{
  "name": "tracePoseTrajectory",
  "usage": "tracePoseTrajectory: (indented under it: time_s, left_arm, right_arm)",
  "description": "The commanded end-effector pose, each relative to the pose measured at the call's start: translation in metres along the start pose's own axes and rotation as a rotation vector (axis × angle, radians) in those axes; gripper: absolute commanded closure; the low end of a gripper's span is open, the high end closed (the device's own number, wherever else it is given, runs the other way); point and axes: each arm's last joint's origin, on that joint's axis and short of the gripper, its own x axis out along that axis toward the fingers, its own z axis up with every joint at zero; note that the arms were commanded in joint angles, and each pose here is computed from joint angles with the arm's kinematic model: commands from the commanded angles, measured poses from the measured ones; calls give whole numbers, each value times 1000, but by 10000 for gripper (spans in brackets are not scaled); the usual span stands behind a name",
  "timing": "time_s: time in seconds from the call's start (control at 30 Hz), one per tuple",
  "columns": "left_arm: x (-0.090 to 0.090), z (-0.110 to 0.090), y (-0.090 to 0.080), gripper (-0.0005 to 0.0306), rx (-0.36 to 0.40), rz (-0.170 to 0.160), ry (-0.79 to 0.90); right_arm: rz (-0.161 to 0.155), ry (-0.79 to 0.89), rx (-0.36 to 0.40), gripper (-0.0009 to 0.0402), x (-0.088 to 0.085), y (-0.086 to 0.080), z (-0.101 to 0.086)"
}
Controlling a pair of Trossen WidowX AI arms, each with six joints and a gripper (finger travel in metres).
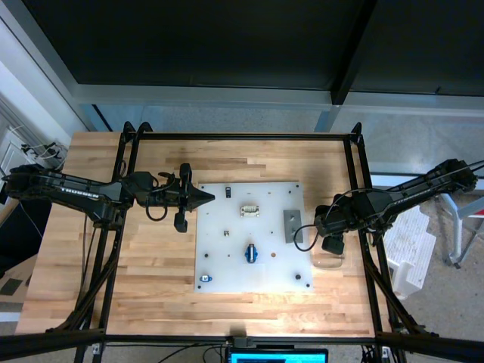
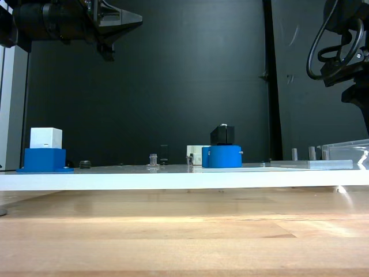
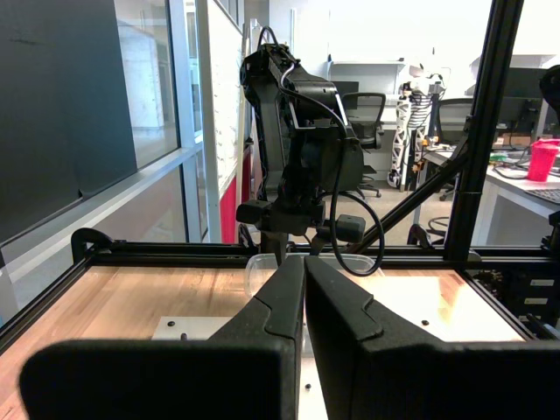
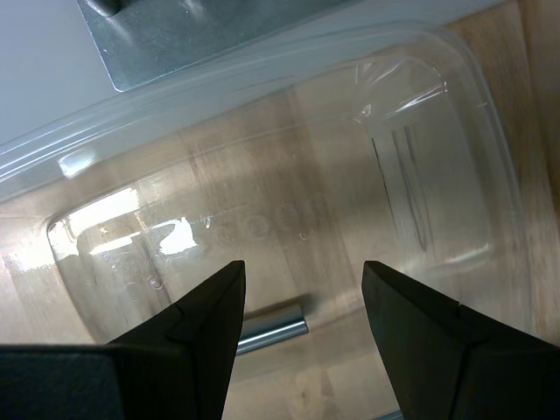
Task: Remove the 16mm cylinder and place in the container
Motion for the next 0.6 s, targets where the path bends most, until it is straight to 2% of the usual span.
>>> tracePoseTrajectory:
  time_s: [0.03, 0.2, 0.27, 0.37, 0.6]
  left_arm:
    - [0, 0, 0, 300, 0, 0, 0]
    - [0, 0, 0, 300, 0, 0, 0]
    - [0, 0, 0, 300, 0, 0, 0]
    - [0, 0, 0, 300, 0, 0, 0]
    - [0, 0, 0, 300, 0, 0, 0]
  right_arm:
    - [0, -1, -1, 209, 0, 0, 0]
    - [2, -2, 7, 209, 0, 0, 0]
    - [13, -13, 10, 211, -4, 1, 3]
    - [48, -64, 8, 224, -18, 5, 11]
    - [128, -285, -79, 286, -57, 13, 39]
